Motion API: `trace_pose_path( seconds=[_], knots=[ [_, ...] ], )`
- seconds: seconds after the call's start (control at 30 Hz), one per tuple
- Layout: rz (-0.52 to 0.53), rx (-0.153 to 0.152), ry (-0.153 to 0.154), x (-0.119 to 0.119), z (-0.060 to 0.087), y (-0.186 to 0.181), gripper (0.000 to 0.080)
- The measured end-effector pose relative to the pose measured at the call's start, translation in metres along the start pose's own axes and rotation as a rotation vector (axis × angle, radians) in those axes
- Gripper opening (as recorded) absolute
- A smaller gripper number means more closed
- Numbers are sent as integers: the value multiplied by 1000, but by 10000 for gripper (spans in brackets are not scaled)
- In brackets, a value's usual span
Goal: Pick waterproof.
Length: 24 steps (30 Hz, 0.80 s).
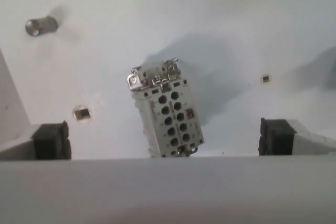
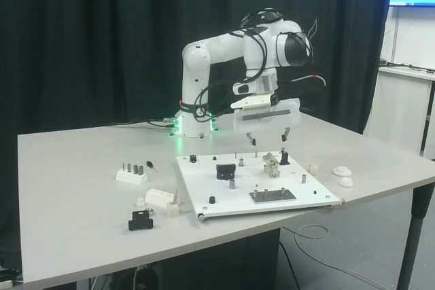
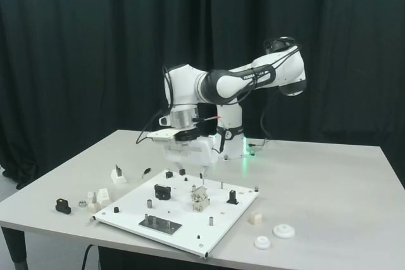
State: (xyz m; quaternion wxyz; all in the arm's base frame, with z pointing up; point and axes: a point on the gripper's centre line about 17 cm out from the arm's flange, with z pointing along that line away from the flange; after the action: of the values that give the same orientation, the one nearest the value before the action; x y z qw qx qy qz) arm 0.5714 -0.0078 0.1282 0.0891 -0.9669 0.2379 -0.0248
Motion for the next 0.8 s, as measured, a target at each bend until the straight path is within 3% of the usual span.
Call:
trace_pose_path(
  seconds=[0.37, 0.8],
  knots=[
    [-25, 57, -65, -11, 17, 3, 800],
    [-93, 98, -125, -25, 39, 2, 800]
  ],
)
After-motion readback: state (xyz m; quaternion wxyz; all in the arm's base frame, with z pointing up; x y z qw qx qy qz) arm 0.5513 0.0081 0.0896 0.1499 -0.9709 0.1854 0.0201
